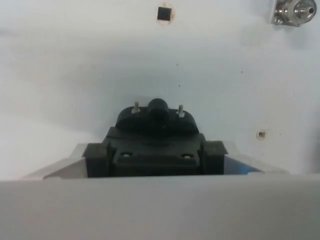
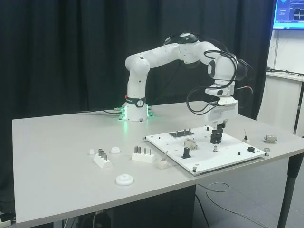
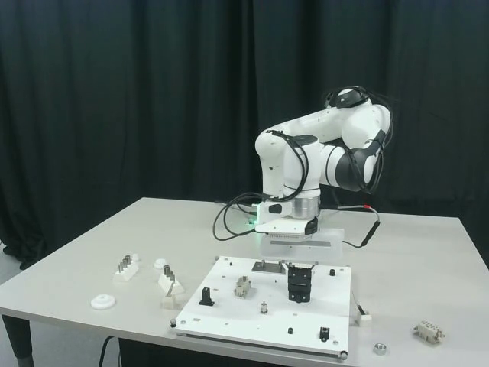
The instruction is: Insert D-SUB.
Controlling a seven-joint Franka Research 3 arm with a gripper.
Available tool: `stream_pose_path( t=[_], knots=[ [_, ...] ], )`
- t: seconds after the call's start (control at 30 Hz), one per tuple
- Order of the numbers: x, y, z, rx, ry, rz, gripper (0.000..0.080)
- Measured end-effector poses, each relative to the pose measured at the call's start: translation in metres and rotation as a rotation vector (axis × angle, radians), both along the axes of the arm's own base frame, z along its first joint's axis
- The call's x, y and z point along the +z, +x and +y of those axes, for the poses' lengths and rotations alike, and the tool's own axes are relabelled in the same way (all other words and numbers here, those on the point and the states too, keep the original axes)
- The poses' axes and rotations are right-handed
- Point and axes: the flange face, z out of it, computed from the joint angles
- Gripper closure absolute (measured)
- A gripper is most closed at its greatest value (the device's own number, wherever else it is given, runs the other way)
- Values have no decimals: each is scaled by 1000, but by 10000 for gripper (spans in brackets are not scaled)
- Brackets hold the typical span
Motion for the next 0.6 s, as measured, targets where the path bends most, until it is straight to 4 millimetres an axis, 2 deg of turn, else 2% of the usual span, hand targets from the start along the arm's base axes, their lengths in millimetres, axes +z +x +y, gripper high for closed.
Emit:
stream_pose_path(
  t=[0.6],
  knots=[
    [1,-1,1,8,-11,13,419]
  ],
)
